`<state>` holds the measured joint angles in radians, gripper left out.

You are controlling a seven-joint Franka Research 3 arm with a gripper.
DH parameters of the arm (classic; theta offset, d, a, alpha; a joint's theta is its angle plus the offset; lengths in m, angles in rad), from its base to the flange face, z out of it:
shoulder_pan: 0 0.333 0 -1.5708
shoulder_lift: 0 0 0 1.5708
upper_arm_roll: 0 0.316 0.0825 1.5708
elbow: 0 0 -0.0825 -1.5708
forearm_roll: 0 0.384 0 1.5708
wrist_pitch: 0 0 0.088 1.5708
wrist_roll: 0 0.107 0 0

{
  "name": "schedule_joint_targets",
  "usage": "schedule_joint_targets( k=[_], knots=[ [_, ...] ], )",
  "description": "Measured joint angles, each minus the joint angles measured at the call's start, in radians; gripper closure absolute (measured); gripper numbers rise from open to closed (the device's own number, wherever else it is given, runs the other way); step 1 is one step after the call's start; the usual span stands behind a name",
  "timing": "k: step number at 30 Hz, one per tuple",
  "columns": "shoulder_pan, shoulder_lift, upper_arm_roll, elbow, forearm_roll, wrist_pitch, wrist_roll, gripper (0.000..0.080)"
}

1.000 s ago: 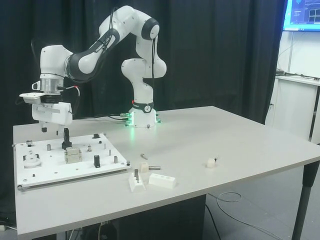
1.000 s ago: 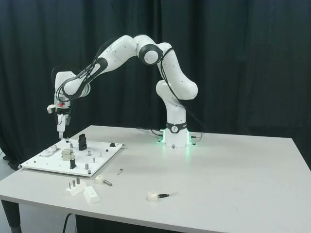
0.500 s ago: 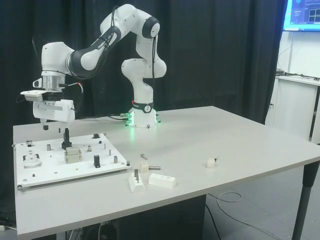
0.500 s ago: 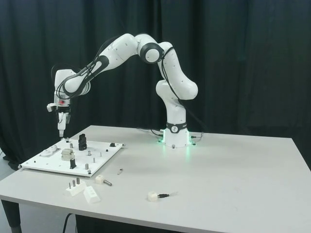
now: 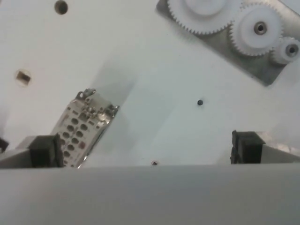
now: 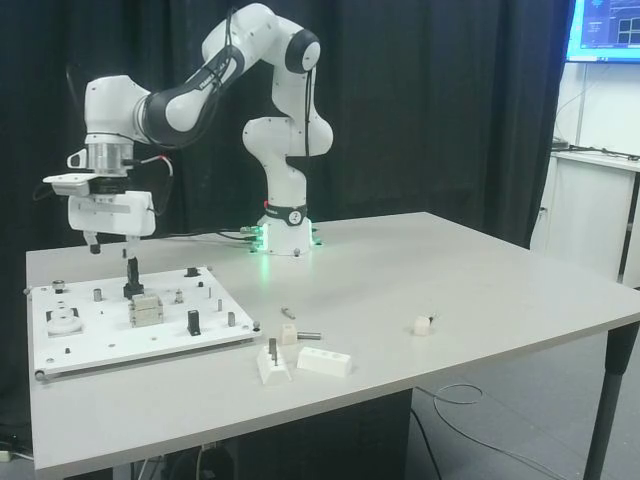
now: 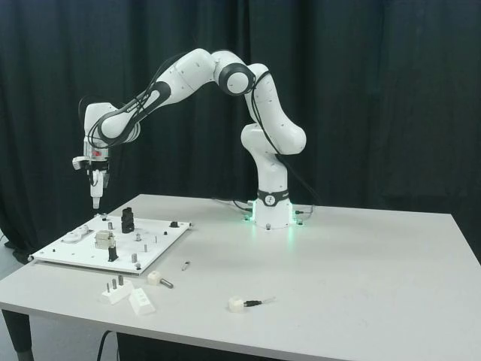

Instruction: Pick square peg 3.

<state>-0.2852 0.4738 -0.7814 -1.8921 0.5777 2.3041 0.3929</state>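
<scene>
The white robot arm's hand (image 6: pixel 110 244) hangs above the flat white assembly board (image 6: pixel 100 345) on the grey counter (image 6: pixel 450 280). Its two black-tipped fingers (image 5: pixel 246 146) are spread wide with nothing between them. Small upright pegs (image 6: pixel 97 295) stand on that board. I cannot tell which of them is square peg 3. Right of the board lie small white blocks (image 6: pixel 322 361).

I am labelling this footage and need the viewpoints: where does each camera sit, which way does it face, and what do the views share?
Wrist view: on the arm's wrist, looking down at the white gears and both black fingertips.
First room view: before the grey table, facing the whole white arm.
Second room view: across the table, facing the arm from another side.
Both room views share the white assembly board beneath the gripper.
</scene>
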Motion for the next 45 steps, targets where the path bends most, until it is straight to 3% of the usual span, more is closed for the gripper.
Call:
schedule_joint_targets(
  k=[14,23,45],
  knots=[
    [0.053,-0.018,0.008,0.021,-0.015,-0.045,-0.030,0.0003],
    [0.116,-0.016,0.040,0.033,-0.015,-0.048,-0.022,0.0003],
    [0.237,0.057,0.125,0.123,-0.015,-0.032,0.116,0.0003]
  ],
)
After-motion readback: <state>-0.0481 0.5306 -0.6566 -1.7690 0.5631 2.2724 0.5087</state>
